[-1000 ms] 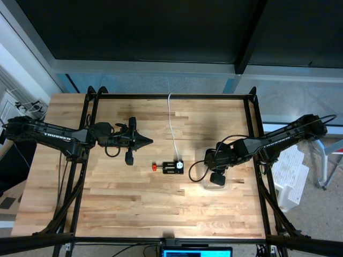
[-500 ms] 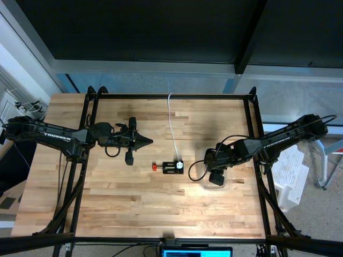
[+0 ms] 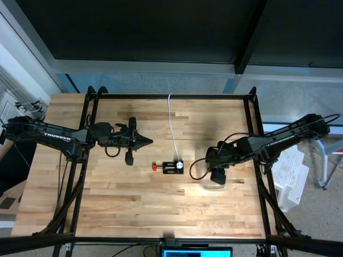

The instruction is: Remove the power plug from the receptacle and place in the container

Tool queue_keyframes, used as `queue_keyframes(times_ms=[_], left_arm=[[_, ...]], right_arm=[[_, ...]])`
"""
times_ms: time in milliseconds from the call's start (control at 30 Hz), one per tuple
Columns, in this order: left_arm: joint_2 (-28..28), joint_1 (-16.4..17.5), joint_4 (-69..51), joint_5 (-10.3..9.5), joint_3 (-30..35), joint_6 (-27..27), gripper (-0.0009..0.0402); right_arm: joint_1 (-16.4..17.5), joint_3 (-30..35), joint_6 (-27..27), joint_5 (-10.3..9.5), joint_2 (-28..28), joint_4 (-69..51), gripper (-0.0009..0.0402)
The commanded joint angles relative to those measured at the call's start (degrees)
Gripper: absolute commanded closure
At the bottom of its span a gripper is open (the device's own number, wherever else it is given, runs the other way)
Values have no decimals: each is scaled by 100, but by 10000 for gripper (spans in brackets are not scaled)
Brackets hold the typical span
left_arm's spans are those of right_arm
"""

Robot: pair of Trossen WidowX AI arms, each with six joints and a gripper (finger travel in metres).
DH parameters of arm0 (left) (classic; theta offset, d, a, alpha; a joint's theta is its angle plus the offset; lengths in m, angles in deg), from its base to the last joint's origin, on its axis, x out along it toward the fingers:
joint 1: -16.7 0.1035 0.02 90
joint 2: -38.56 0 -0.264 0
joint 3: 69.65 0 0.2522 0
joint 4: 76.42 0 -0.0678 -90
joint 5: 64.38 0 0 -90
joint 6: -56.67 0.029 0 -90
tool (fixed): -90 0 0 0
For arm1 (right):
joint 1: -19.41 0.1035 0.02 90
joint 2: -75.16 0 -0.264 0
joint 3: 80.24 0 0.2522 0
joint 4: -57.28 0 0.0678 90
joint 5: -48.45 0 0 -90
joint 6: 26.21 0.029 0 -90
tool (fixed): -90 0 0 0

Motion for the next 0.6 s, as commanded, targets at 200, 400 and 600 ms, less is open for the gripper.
queue_keyframes(times_ms=[200, 400, 600], left_arm=[[0, 2, 0, 2, 2, 0, 393], [0, 0, 2, 2, 2, 0, 393], [0, 2, 2, 2, 2, 0, 393]], right_arm=[[-4, 234, -15, 13, 114, -411, 193], [-4, 352, -17, 7, 155, -516, 196], [-9, 610, -138, 11, 155, -855, 208]])
